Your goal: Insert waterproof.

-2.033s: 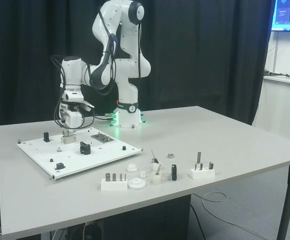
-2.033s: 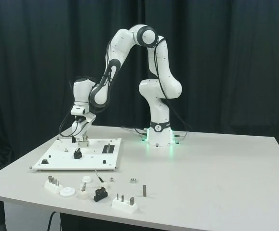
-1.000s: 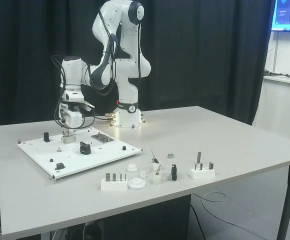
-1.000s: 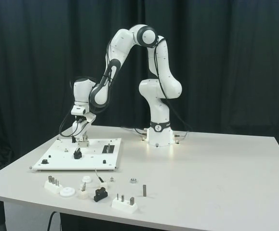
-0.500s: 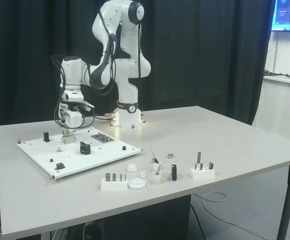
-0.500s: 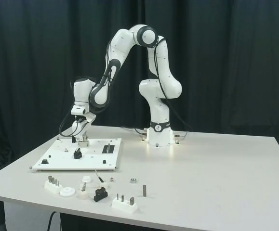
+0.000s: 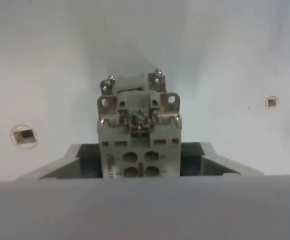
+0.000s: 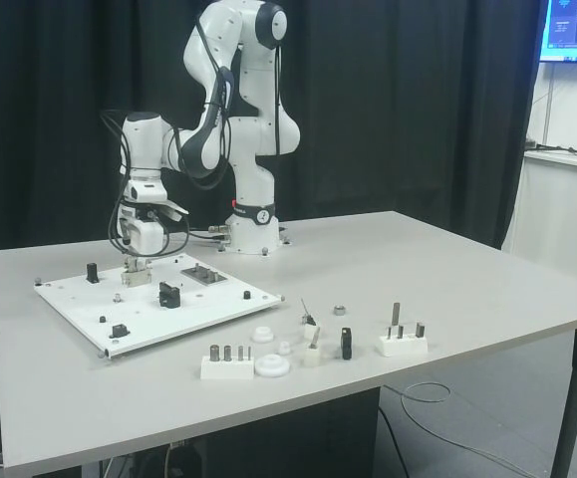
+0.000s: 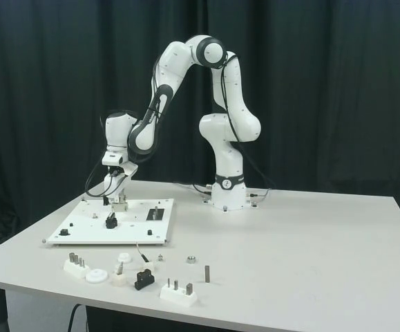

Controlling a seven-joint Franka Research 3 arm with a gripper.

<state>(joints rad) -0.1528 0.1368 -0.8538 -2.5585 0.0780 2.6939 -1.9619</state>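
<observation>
Black curtains are hanging behind the grey table (image 8: pixel 447 269), and from left to right in the first room view the white board (image 8: pixel 79 314) is lying at the table's left, the loose parts are sitting along the near edge, and bare tabletop is stretching to the right. The gripper (image 8: pixel 136 254) is hanging low over the far part of the board, right above the waterproof connector (image 8: pixel 135 272), which is standing upright on the board; in the wrist view the waterproof connector (image 7: pixel 138 132) is filling the middle, its grey housing seated in a dark socket frame. Whether the fingers are spread or pinching it, I cannot tell. Over the last two seconds the arm is barely moving, while the green light at the robot's base is no longer glowing. That stillness is suggesting, to my judgement, that the insertion is at or near its end, with release and retreat likely remaining.
</observation>
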